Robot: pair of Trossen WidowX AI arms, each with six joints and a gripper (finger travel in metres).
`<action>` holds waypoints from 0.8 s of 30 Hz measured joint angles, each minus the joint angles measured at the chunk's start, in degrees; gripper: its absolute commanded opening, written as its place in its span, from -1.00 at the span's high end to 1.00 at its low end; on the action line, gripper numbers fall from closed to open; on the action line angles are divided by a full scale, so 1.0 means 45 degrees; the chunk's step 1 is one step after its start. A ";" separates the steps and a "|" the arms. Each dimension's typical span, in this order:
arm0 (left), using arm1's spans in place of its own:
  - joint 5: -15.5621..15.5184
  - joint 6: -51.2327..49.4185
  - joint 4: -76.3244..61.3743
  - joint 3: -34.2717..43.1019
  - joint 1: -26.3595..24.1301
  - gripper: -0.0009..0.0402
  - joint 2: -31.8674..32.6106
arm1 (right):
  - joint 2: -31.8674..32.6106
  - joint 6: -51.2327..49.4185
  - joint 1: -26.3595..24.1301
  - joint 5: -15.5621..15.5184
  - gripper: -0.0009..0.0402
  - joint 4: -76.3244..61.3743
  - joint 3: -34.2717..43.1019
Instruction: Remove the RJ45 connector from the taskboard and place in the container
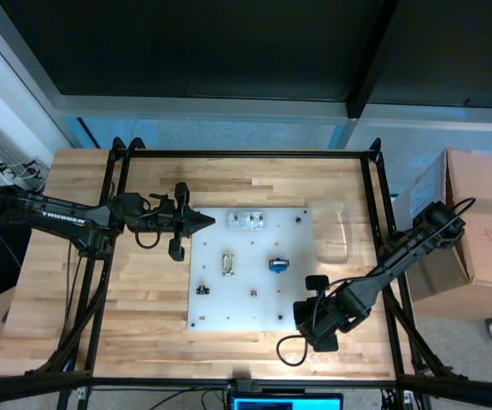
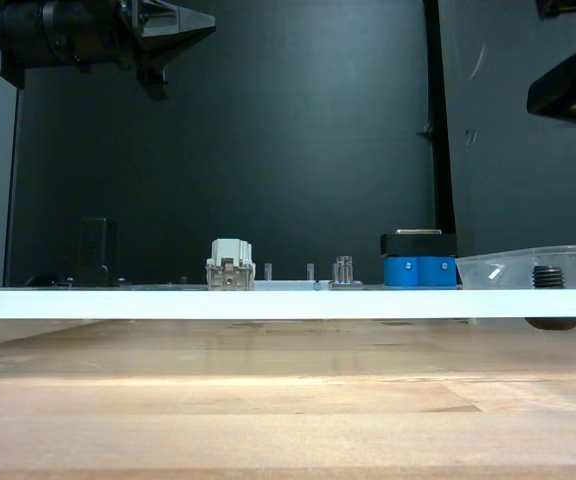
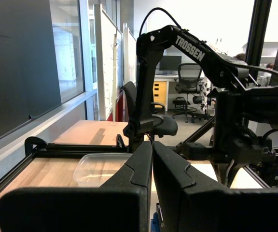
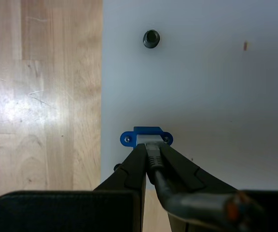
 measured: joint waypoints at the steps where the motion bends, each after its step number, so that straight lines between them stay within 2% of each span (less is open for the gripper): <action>1: 0.0000 0.0000 -0.0005 -0.0005 0.0000 0.96 0.0000 | -0.0068 -0.0005 0.0000 0.0024 0.96 -0.0087 0.0053; 11: 0.0005 0.0000 0.0000 -0.0005 0.0000 0.96 0.0005 | -0.0787 -0.0039 -0.0078 0.0121 0.96 -0.1054 0.0690; 24: 0.0005 0.0000 0.0000 0.0000 0.0000 0.96 0.0000 | -0.1846 -0.0068 -0.0724 0.0121 0.96 -0.2720 0.2152</action>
